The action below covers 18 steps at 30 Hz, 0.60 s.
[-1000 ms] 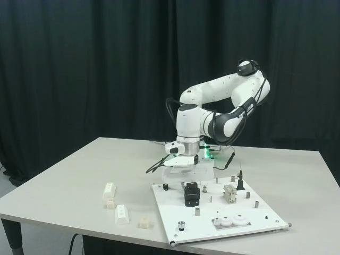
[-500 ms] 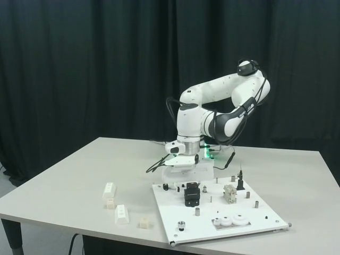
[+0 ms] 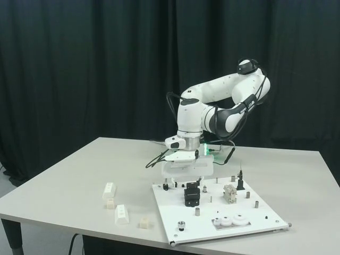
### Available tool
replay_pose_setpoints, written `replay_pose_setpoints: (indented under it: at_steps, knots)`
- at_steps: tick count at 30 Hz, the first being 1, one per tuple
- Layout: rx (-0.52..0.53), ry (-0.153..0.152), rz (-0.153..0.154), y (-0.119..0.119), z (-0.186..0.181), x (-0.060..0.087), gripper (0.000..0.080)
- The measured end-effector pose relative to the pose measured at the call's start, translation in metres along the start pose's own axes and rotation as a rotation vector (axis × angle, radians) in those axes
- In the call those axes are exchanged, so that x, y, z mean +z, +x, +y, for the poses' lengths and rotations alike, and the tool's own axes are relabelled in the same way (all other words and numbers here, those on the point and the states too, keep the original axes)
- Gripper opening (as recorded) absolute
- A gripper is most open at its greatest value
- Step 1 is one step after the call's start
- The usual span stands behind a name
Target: Insert square peg 2.
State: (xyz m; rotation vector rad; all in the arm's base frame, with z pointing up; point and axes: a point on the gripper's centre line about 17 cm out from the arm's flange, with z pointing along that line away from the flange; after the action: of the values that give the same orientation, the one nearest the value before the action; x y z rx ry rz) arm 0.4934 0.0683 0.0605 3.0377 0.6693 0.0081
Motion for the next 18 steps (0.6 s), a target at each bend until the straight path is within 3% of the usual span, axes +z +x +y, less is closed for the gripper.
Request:
replay_pose_setpoints:
  at_steps: [7,18]
  knots:
    - [-0.002,0.019,-0.01,-0.004,-0.003,-0.013,0.0794]
    - [0.041,0.045,0.004,-0.002,-0.009,-0.036,0.08]
